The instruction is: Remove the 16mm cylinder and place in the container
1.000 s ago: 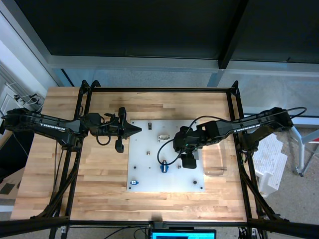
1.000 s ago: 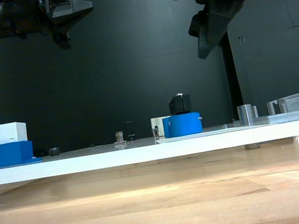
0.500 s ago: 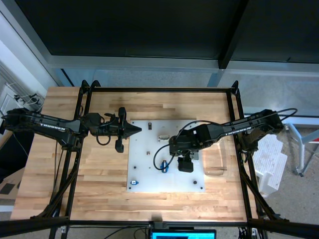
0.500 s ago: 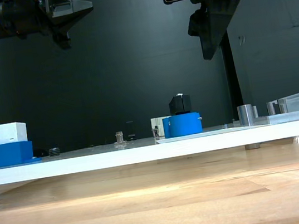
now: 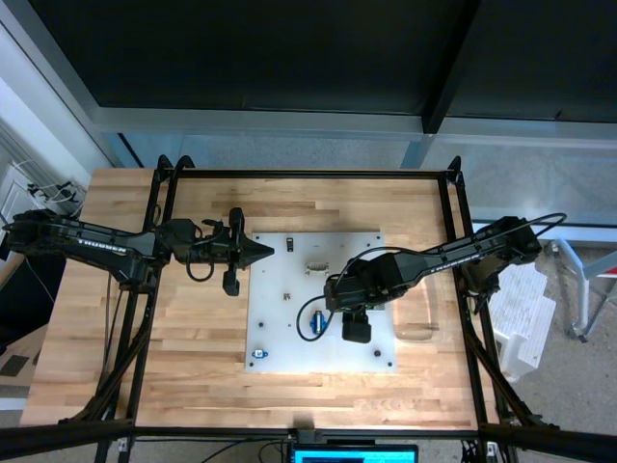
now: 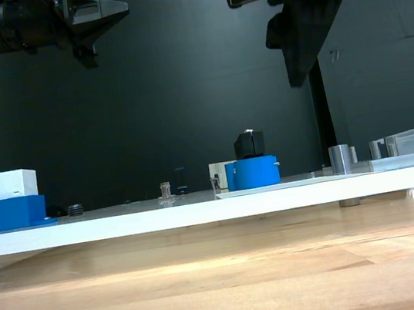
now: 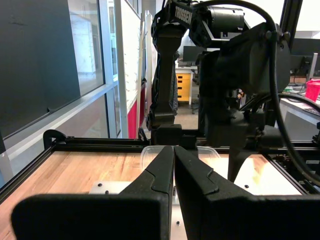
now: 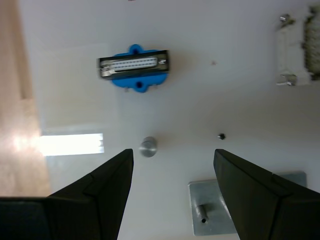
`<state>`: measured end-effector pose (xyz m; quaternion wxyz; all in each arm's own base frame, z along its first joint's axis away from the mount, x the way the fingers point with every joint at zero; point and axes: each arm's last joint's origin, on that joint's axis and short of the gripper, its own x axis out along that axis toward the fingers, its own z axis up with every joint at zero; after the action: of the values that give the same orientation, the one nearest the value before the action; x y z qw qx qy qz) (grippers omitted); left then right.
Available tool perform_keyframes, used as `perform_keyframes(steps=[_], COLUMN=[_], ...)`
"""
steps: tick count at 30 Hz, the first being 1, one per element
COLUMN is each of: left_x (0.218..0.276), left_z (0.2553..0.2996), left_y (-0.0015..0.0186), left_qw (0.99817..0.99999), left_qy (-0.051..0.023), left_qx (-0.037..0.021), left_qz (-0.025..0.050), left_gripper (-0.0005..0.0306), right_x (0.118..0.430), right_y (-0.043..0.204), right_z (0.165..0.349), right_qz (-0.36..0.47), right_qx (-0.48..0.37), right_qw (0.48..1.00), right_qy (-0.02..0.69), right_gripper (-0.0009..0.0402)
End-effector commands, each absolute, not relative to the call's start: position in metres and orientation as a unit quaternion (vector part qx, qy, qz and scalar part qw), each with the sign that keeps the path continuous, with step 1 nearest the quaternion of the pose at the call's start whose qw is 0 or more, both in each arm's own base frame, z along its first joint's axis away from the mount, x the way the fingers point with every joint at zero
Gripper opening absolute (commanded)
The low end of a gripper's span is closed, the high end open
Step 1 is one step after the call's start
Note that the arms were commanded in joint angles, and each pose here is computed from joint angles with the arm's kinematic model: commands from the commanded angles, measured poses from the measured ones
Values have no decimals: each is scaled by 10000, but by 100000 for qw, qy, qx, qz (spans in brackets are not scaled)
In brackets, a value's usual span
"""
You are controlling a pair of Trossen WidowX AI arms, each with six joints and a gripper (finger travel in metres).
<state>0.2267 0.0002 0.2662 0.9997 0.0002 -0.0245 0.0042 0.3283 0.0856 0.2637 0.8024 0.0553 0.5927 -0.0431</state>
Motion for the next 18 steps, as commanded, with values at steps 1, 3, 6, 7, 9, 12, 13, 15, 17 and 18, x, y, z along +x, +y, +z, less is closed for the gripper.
perform_keyframes(steps=[1,3,6,7,9,12,13,15,17,18], left_x=[2267,2267,2267,2267,2267,2267,2267,2267,2267,2267], left_z=[2661,2661,2661,2661,2661,2661,2661,2661,2661,2661], left_y=[3,3,2,3,3,2,3,3,2,3], left_qw=[99970,99970,99970,99970,99970,99970,99970,99969,99970,99970], left_qy=[-2432,-2432,-2432,-2432,-2432,-2432,-2412,-2432,-2432,-2432], left_qx=[19,19,18,19,19,18,18,18,18,19], left_qz=[420,420,401,420,420,420,439,439,401,420], left_gripper=[0,0,0,0,0,0,0,0,0,0], right_x=[3302,3308,3332,3348,3359,3388,3400,3420,3440,3444], right_y=[875,895,924,930,943,960,970,978,988,990], right_z=[2583,2557,2500,2470,2437,2377,2347,2301,2258,2252], right_qz=[-5731,-5893,-6381,-6706,-7388,-7927,-8074,-8415,-8647,-8718], right_qx=[7144,7232,7515,7764,8394,8627,8650,8708,8643,8708], right_qw=[79559,79307,78814,78610,78251,77773,77550,77147,76821,76817], right_qy=[59887,60194,60754,60953,61251,61758,62016,62463,62841,62827], right_gripper=[224,224,224,224,224,224,224,224,224,224])
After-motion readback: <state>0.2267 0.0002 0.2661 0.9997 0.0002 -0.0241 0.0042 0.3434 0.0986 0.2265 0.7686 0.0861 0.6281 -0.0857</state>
